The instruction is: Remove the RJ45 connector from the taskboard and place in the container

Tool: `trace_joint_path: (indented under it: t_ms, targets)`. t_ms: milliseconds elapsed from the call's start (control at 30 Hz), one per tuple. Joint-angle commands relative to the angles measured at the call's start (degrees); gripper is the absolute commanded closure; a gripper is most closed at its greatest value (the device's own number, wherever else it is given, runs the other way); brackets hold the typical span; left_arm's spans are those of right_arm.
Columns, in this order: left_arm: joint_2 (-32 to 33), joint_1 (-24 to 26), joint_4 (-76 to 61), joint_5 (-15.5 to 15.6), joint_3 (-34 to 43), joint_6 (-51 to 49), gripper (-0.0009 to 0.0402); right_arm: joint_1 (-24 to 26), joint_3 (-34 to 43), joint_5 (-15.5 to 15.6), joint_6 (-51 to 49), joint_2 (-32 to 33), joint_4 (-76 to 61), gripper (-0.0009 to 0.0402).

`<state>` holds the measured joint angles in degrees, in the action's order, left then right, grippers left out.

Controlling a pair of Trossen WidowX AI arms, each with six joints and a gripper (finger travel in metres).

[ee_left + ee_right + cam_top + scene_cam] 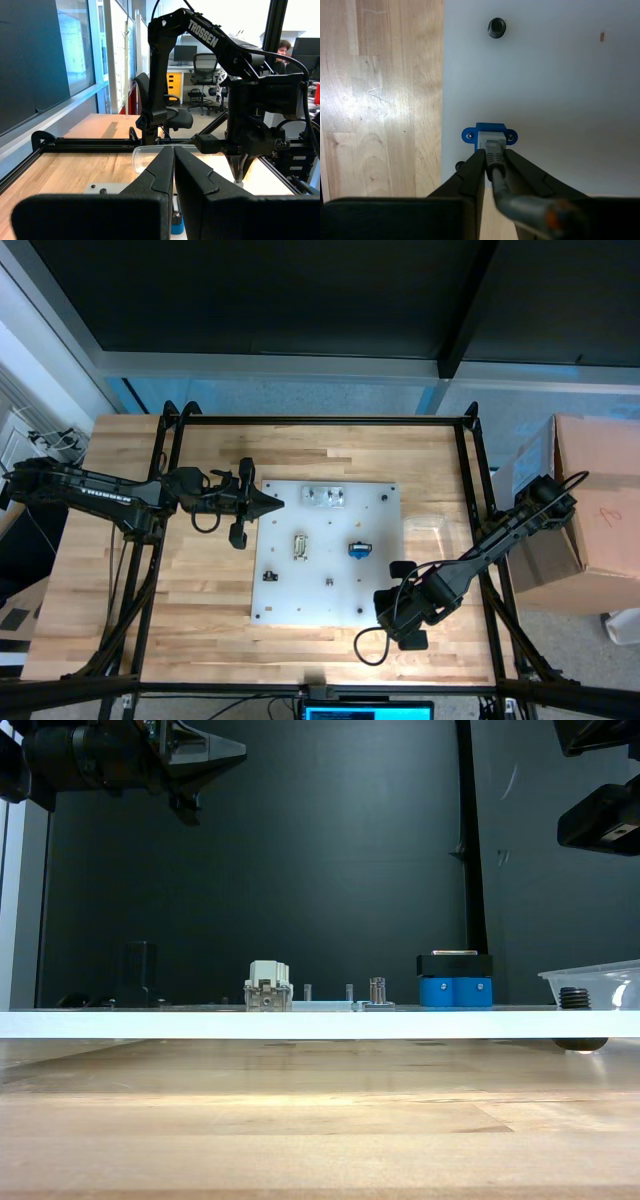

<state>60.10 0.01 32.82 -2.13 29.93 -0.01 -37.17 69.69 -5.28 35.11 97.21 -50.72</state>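
Observation:
The RJ45 connector [493, 149], grey with a grey cable, is held between the fingers of my right gripper [492, 158]. In the right wrist view it lines up with the blue socket mount [488, 135] on the white taskboard [560, 100]. That gripper [600, 815] hangs high above the board near its near-right corner [392, 606], so the connector is clear of its seat [358, 550]. The clear container [437, 532] stands just right of the board. My left gripper [270, 503] hovers shut and empty over the board's left edge [174, 165].
A beige multi-pin connector [300, 545] and a small metal post [377, 992] stand on the board, with silver parts [325, 497] at its far edge. A black screw [497, 27] sits in the board. Black frame rails ring the table; a cardboard box [590, 510] stands at right.

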Motion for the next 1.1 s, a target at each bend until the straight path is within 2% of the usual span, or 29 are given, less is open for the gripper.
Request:
trace_joint_path:
  t_ms: [33,100,1100]
  targets:
    - [0.02,-0.02,0.02,0.0,0.02,0.0,0.0393,0.04,-0.02,-0.46,-0.02,0.0,-0.33,0.0384]
    - [0.02,0.0,0.02,-0.02,0.02,0.0,0.0393,0.04,-0.02,-0.46,-0.04,-0.02,-0.44,0.0396]
    - [0.02,0.0,0.02,-0.02,0.02,0.0,0.0393,0.04,2.49,-0.46,-0.61,-0.15,-3.65,0.0393]
